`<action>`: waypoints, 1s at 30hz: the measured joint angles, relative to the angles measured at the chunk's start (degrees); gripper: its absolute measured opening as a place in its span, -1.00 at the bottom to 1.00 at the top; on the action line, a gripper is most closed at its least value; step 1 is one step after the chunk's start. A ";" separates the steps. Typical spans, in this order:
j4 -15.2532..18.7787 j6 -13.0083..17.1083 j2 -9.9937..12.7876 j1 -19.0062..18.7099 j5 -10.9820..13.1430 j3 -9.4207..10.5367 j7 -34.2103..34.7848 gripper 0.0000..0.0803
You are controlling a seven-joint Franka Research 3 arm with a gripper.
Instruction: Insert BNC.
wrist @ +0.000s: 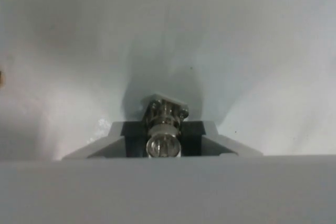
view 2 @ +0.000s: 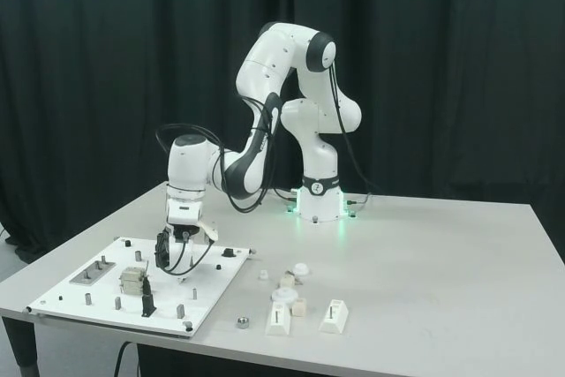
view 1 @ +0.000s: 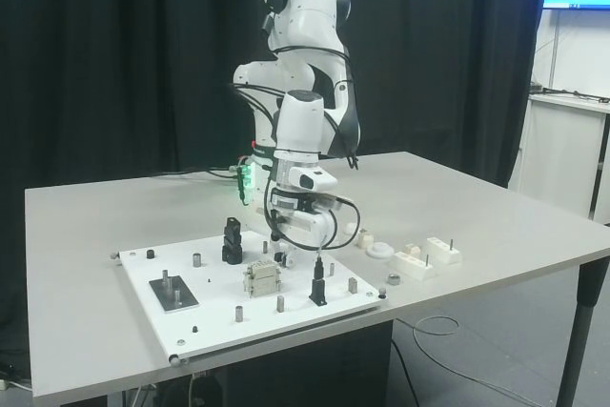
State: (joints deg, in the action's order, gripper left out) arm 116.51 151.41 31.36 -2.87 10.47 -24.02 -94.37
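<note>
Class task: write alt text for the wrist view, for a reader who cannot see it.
A metal BNC connector sits gripped between the gripper and its two grey fingers, directly over a metal BNC socket with a square flange on the white board. Plug and socket look nearly aligned.

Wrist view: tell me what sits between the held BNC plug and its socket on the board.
Nothing: in the wrist view the BNC plug hangs directly above the socket.

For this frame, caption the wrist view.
Gripper holds the BNC plug just above its socket on the white board.
</note>
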 joint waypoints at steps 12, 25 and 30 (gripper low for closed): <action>0.53 0.98 -0.16 0.01 0.10 0.11 0.00 -0.68; 0.97 1.86 -0.17 0.02 0.47 0.19 0.31 -0.68; 1.01 1.93 -0.21 0.02 0.49 0.20 1.26 -0.68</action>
State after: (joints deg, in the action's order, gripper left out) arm 117.52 153.34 31.15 -2.85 10.96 -23.82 -93.10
